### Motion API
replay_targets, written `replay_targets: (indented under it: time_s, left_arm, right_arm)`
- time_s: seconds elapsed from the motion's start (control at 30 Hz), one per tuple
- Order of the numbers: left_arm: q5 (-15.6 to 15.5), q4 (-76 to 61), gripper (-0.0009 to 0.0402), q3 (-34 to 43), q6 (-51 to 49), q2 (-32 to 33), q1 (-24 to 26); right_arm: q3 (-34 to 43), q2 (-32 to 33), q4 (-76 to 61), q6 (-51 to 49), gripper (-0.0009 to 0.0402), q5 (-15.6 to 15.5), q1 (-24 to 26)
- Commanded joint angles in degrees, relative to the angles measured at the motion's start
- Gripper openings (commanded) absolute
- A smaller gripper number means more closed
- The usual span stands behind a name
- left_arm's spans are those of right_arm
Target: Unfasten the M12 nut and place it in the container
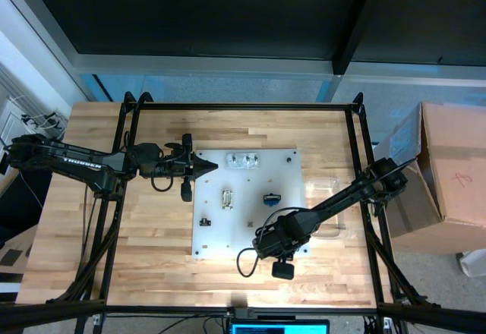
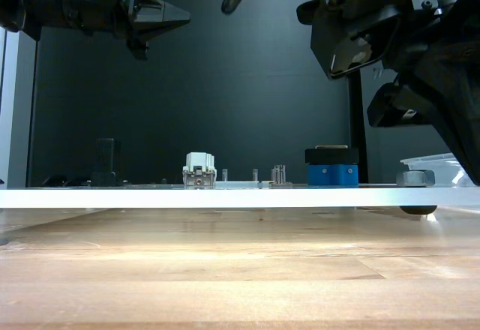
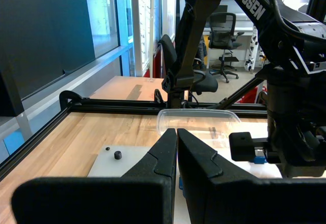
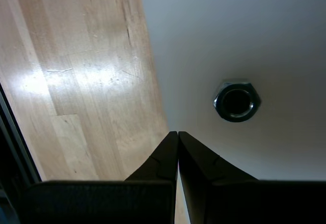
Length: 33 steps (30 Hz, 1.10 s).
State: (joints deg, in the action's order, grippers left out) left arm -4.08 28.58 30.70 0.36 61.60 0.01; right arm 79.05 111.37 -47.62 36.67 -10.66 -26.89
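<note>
At the left, the left claw (image 1: pixel 211 167) hangs high over the wooden worktop (image 1: pixel 152 235), pointing inward above the left edge of the white task board (image 1: pixel 228 235). Its fingers (image 3: pixel 164 150) are pressed together with nothing between them. On the board, a pale grey connector block (image 2: pixel 199 172) stands toward the middle, and a blue block with a black cap (image 2: pixel 331 166) stands further right. Near the board's near right edge, the small silver hex nut (image 2: pixel 416 178) sits flat and low on the white surface. Its bore looks dark from above and no ribs show beneath it, so whether it is threaded on its stud or lying loose cannot be told. The right claw (image 4: pixel 177 135) is raised over this part of the board, its fingers closed on each other and gripping nothing, with the nut beside their tips and apart from them. The clear plastic container (image 1: pixel 334 205) lies just beyond the board's right edge, and a brown cardboard box (image 1: pixel 448 174) stands off the worktop at the far right.
</note>
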Motion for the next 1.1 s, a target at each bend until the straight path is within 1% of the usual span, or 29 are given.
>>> replay_targets:
  time_s: [0.03,0.23,0.37,0.43,0.5,0.57,0.63,0.7,0.77,0.8,1.1]
  left_arm:
    - [0.0,0.0,0.0000,0.0,0.0,0.0,0.0]
    - [0.0,0.0,0.0000,0.0,0.0,0.0,0.0]
    - [0.0,0.0,0.0000,0.0,0.0,0.0,0.0]
    - [0.0,0.0,0.0000,0.0,0.0,0.0,0.0]
    - [0.0,0.0,0.0000,0.0,0.0,0.0,0.0]
    - [0.0,0.0,0.0000,0.0,0.0,0.0,0.0]
    - [0.0,0.0,0.0000,0.0,0.0,0.0,0.0]
    - [0.0,0.0,0.0000,0.0,0.0,0.0,0.0]
    - [0.0,0.0,0.0000,0.0,0.0,0.0,0.0]
    - [0.0,0.0,0.0000,0.0,0.0,0.0,0.0]
    - [0.0,0.0,0.0000,0.0,0.0,0.0,0.0]
  right_arm:
    - [-0.2,-0.3,-0.6,-0.4,0.0000,1.9,0.0]
    - [-0.1,-0.7,-2.8,-3.7,0.0000,9.9,0.0]
    - [-0.1,-1.1,-3.3,-5.9,0.0000,13.2,0.0]
    - [-0.1,-1.2,-3.3,-5.9,0.0000,13.0,0.0]
    - [-0.1,-1.3,-3.3,-5.8,0.0000,12.0,0.0]
    - [-0.1,-1.5,-3.3,-5.6,0.0000,9.8,0.0]
    - [-0.1,-1.7,-3.2,-5.6,0.0000,5.8,0.0]
    - [-0.1,-1.9,-2.7,-5.6,0.0000,0.3,-0.1]
    - [-0.1,-2.1,-2.1,-5.2,0.0000,-3.2,-0.2]
    - [-0.1,-2.2,-1.9,-4.7,0.0000,-4.2,-0.3]
    - [-0.1,-2.2,0.0,-3.5,0.0000,-4.4,-0.9]
